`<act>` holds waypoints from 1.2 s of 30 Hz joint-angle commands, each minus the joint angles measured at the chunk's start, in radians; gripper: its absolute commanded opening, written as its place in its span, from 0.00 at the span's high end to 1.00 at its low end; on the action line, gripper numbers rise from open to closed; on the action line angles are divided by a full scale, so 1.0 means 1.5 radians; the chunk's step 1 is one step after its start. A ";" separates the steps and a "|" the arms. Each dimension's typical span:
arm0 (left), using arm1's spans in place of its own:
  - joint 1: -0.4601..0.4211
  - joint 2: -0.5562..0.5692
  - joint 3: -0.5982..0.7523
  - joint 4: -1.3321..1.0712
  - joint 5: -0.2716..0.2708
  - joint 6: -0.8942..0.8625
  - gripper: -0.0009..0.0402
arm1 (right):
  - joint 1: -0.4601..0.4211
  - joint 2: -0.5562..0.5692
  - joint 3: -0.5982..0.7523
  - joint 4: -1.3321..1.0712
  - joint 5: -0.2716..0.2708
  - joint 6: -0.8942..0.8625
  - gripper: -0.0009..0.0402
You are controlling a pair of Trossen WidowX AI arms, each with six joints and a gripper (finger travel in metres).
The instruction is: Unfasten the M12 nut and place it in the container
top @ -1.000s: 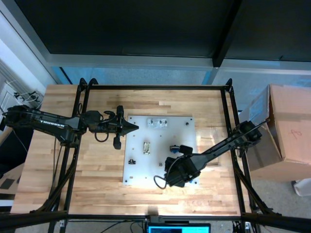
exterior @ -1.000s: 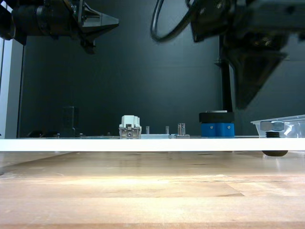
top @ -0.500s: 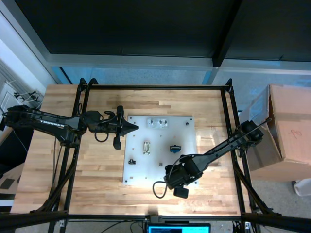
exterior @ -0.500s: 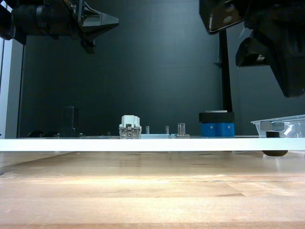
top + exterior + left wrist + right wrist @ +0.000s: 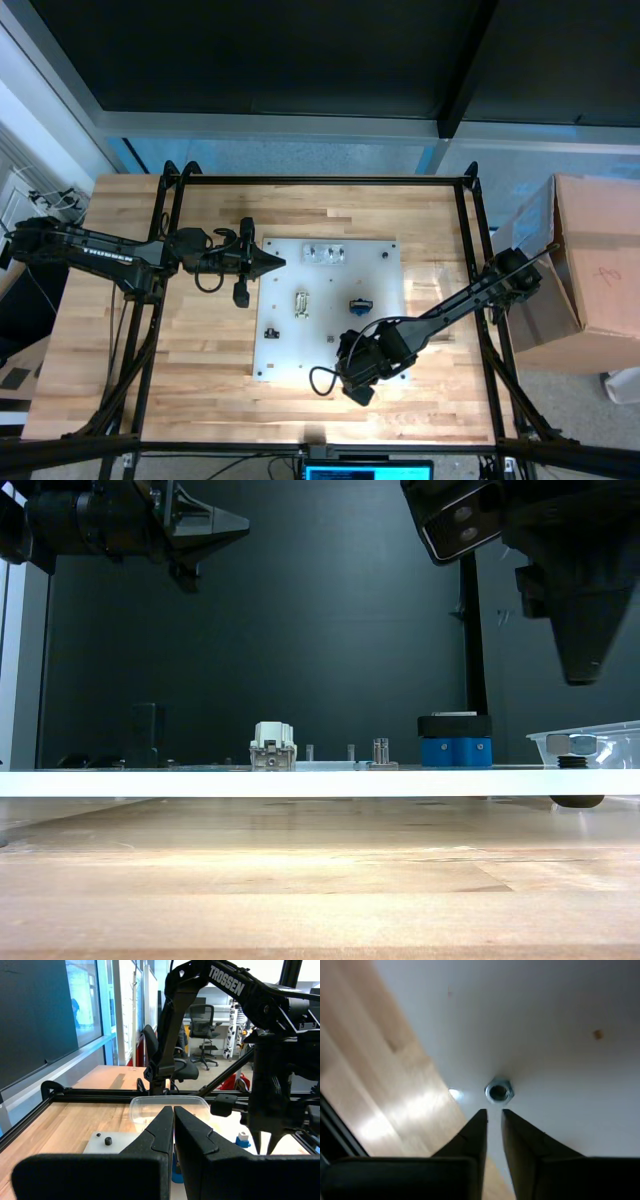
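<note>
The silver M12 nut (image 5: pixel 571 744) sits on top of its black ribbed stud (image 5: pixel 573 763) at the near right of the white board (image 5: pixel 285 345), with ribs showing under it. In the right wrist view the nut (image 5: pixel 499 1091) lies free just beyond the fingertips (image 5: pixel 481 1116). My right gripper (image 5: pixel 579 676) hangs point-down above the nut, clear of it, its fingers a narrow gap apart with nothing between them. My left gripper (image 5: pixel 272 263) is shut and empty, held high over the board's far left edge. The clear container (image 5: pixel 610 738) stands behind the stud.
A blue block with a black cap (image 5: pixel 455 745), a white connector (image 5: pixel 272 750) and a small silver post (image 5: pixel 380 751) stand on the board. A black frame rail (image 5: pixel 478 250) runs along the right side. A cardboard box (image 5: pixel 595 270) sits beyond the table's right edge.
The right gripper has swung towards the board's near edge and turned at the wrist, shifting right in the low view to hang over the nut. The nut stays on its stud. The left arm is still.
</note>
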 commanded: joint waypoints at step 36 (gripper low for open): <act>0.000 0.000 0.000 -0.001 0.000 0.000 0.98 | 0.001 0.058 -0.003 0.029 0.014 0.174 0.97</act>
